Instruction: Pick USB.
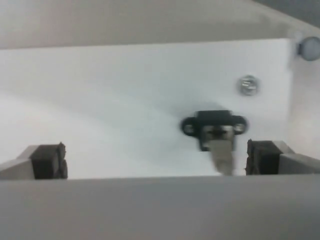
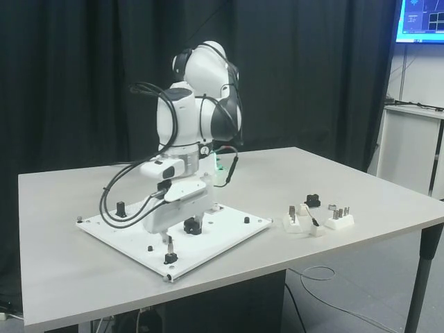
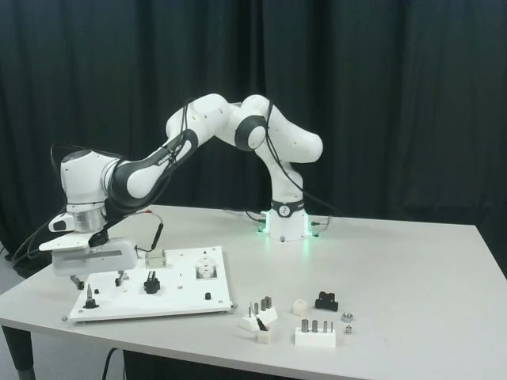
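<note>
You have one white arm [image 3: 238,131] on the grey tabletop [image 3: 396,261], bent low over one white board [image 3: 186,297] that lies at the tabletop's near corner. The jaws [image 1: 155,162] stand wide open and hold nothing; in the wrist view you see both black pads [image 1: 47,161], one at each side, with bare white board between them.

There is one USB plug [image 1: 220,152]. It stands upright in a black socket mount [image 1: 214,125] fixed to the board by two screws. It sits well off centre in the gap, just beside one pad and not touching it. In the second room view the same plug [image 3: 89,294] is at the board's near corner, about 6 o'clock from the wrist, just below the jaws.

Around it on the board you can count, in the second room view, a black fixture [image 3: 150,283] at 3 o'clock from the plug, a round white part [image 3: 207,269] further the same way, and a small black peg [image 3: 207,296]. One loose screw head [image 1: 248,85] shows on the board near the mount.

Off the board, at 3 o'clock, stand three small white blocks [image 3: 315,336] carrying grey pins, and one black clip [image 3: 325,302]. Nothing lies between the jaws and the plug.
</note>
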Available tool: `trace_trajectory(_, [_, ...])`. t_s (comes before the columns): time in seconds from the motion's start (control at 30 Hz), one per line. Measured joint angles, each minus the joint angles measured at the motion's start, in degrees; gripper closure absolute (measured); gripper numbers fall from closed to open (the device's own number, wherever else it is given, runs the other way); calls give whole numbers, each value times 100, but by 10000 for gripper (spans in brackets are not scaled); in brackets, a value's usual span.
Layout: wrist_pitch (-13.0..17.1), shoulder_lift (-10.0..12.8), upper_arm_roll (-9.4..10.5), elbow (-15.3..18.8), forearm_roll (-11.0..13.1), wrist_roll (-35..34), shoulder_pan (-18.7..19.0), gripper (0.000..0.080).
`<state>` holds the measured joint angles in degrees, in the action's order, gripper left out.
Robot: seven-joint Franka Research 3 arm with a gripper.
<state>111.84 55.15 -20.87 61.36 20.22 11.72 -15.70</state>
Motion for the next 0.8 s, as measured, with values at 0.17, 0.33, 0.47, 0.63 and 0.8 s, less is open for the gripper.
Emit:
trace_trajectory(0.17, [-280, -81, -15, -10, 4, -165, 119, 3])
trace_trajectory(0.33, [-529, -150, -71, -10, 41, -389, 283, 3])
trace_trajectory(0.47, [-717, -195, -111, -10, 75, -568, 419, 3])
trace_trajectory(0.63, [-945, -232, -180, -10, 196, -799, 621, 3])
trace_trajectory(0.8, [-1154, -250, -224, -9, 272, -1069, 817, 3])
